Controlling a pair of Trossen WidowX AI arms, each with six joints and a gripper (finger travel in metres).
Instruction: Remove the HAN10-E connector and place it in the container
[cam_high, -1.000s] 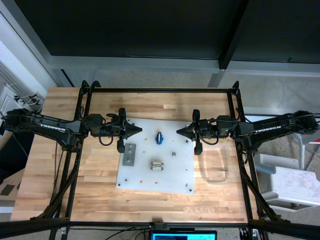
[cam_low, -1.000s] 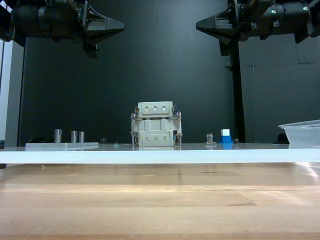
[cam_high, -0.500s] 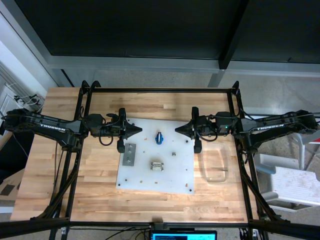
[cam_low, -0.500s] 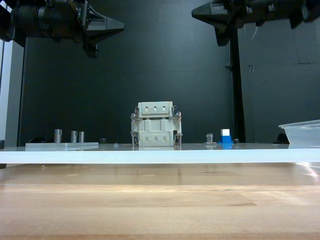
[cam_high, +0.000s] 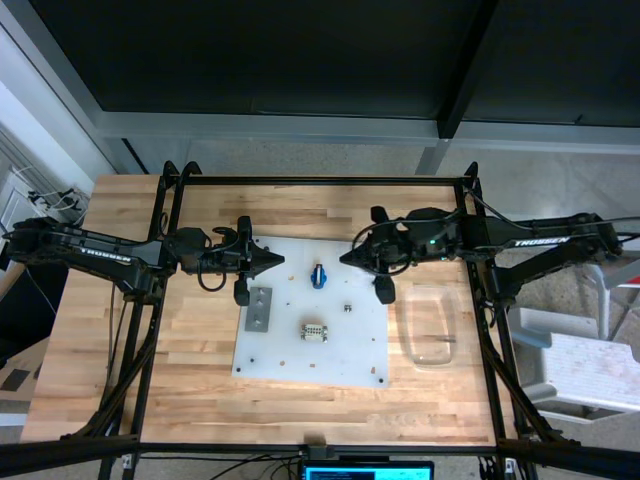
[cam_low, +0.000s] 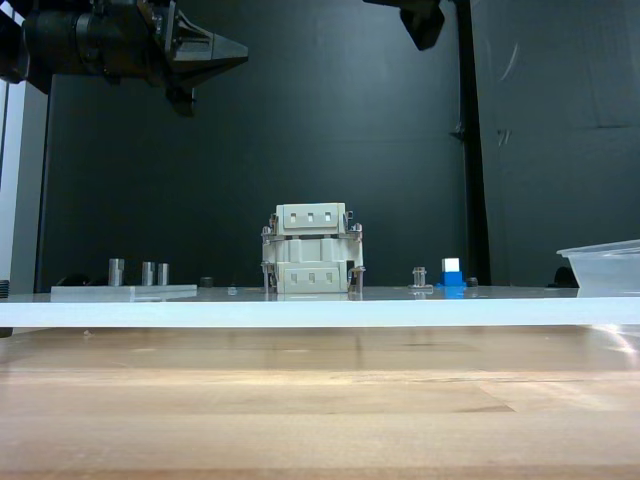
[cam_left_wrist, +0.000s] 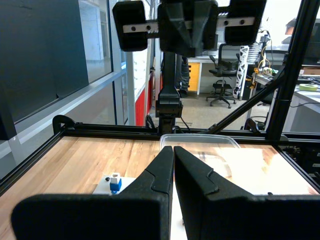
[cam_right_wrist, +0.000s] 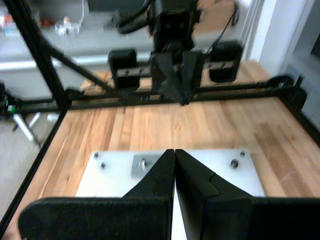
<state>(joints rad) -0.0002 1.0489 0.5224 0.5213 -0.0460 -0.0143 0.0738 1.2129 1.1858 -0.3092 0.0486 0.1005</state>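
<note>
The HAN10-E connector (cam_high: 315, 331) is sitting untouched on the white board (cam_high: 300, 362), and the container (cam_high: 405, 325) is lying empty alongside. Farther back, the right gripper (cam_high: 345, 259), fingers pressed together, is advancing inward and rising, so the approach is only starting. The left gripper (cam_high: 278, 260), likewise closed, is staying parked. The grey plate (cam_high: 259, 308) and blue part (cam_high: 319, 276) are not obstructing.
</note>
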